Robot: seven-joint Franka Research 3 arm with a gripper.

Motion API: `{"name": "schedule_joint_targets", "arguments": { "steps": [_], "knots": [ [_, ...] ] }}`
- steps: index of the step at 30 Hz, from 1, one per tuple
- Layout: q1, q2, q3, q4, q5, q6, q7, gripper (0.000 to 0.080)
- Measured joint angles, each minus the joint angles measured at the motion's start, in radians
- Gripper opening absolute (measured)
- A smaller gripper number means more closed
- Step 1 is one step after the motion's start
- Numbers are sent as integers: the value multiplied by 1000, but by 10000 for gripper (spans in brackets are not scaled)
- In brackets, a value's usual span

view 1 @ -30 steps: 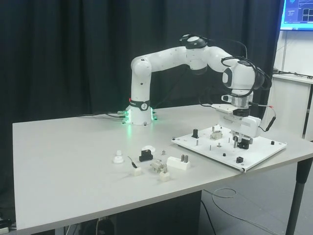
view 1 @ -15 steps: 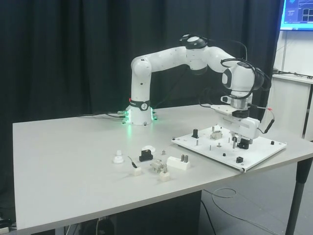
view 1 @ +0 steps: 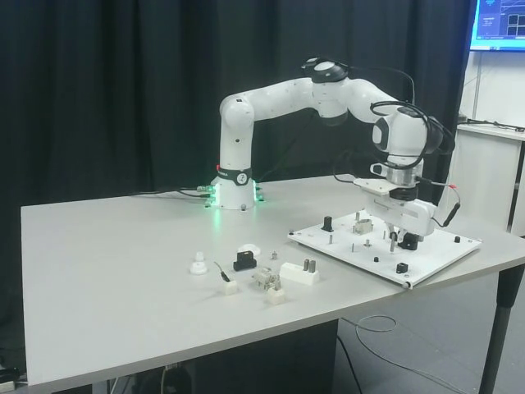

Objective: Insert square peg 2.

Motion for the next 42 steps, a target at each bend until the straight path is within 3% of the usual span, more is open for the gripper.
{"name": "schedule_joint_targets", "arguments": {
  "steps": [42],
  "knots": [
    [0,-7,21,-2,1,12,-17,76]
  ]
}}
